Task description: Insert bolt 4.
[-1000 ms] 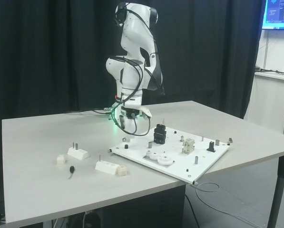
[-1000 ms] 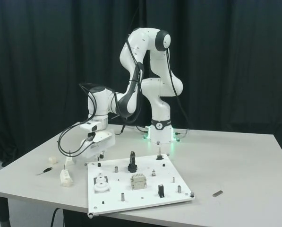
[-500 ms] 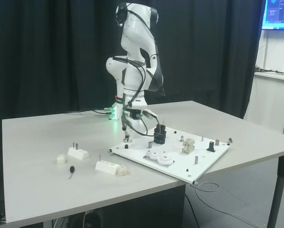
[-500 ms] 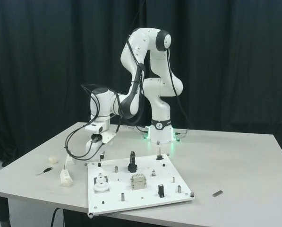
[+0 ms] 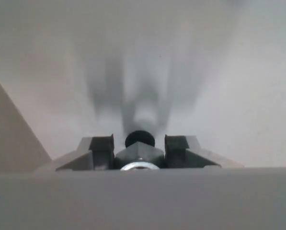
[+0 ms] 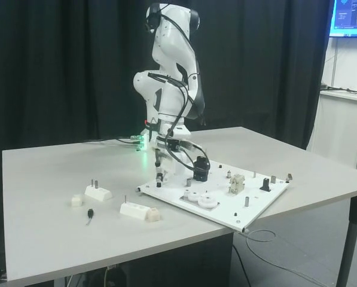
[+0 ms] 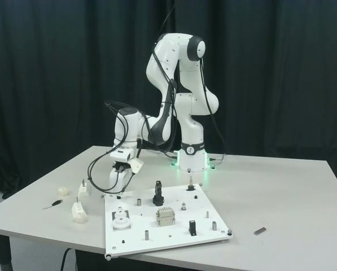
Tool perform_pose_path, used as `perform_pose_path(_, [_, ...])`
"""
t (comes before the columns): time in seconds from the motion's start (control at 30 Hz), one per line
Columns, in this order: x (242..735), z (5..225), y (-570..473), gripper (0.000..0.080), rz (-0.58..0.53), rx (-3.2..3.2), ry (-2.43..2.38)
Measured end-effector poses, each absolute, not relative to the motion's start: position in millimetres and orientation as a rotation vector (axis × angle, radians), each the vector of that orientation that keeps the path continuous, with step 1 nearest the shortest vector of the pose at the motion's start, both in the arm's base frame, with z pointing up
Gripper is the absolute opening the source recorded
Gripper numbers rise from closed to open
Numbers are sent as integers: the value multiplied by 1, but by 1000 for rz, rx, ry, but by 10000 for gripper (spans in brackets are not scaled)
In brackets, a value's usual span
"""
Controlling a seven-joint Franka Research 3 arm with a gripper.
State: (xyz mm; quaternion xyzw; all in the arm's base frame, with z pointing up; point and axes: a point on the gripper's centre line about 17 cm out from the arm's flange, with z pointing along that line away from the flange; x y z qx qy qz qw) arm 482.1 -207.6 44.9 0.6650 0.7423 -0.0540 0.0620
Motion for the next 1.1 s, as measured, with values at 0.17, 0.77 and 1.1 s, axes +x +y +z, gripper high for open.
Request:
perform_pose_path(0.17, [479,42,-208,224,-178,1946,2290])
perform_pose_path(0.77, [474,40,-211,224,-192,1878,2345])
perform_pose_path(1.1, [473,40,-210,224,-192,1871,2352])
